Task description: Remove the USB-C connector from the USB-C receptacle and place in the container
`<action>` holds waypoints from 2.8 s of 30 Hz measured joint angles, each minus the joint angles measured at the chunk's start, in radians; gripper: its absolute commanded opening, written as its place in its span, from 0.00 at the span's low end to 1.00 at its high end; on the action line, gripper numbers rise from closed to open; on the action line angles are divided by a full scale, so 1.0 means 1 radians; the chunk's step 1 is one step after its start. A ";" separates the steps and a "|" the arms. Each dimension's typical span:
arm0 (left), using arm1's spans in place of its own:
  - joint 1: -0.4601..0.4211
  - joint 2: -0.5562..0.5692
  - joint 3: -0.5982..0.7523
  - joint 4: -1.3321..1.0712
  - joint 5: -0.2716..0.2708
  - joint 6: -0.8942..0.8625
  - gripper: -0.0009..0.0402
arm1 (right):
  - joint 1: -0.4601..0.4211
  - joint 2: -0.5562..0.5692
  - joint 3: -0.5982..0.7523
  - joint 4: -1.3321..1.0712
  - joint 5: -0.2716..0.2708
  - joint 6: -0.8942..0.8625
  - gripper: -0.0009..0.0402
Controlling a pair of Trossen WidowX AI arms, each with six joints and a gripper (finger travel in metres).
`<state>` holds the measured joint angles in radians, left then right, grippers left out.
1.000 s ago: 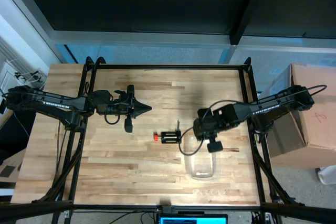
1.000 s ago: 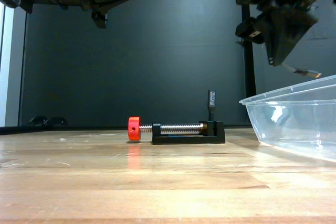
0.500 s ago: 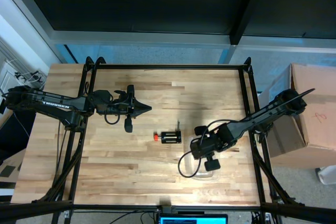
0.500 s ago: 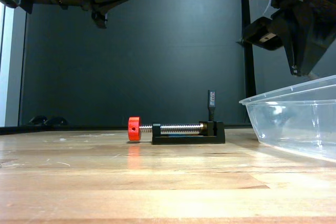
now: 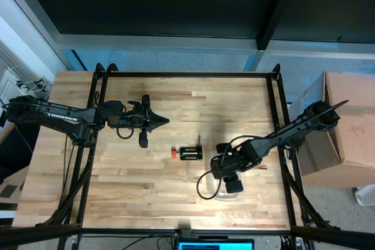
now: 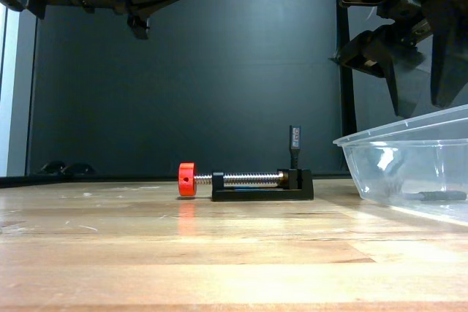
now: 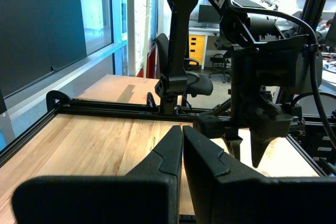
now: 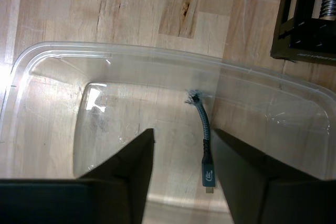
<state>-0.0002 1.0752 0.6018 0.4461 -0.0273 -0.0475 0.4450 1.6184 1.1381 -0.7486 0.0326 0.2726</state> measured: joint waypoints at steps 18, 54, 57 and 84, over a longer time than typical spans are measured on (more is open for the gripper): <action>0.000 0.000 0.000 0.000 0.000 0.000 0.02 | -0.226 -0.258 -0.043 0.196 0.106 -0.126 0.36; 0.000 0.000 0.000 0.000 0.000 0.000 0.02 | -0.502 -0.598 -0.516 1.173 -0.079 -0.226 0.02; 0.000 0.000 0.000 0.000 0.000 0.000 0.02 | -0.502 -0.598 -0.529 1.189 -0.079 -0.226 0.02; 0.000 0.000 0.000 0.000 0.000 0.000 0.02 | -0.493 -0.595 -0.557 1.234 -0.055 -0.230 0.02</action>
<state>-0.0002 1.0752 0.6022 0.4458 -0.0273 -0.0475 -0.0483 1.0229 0.5812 0.4854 -0.0227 0.0422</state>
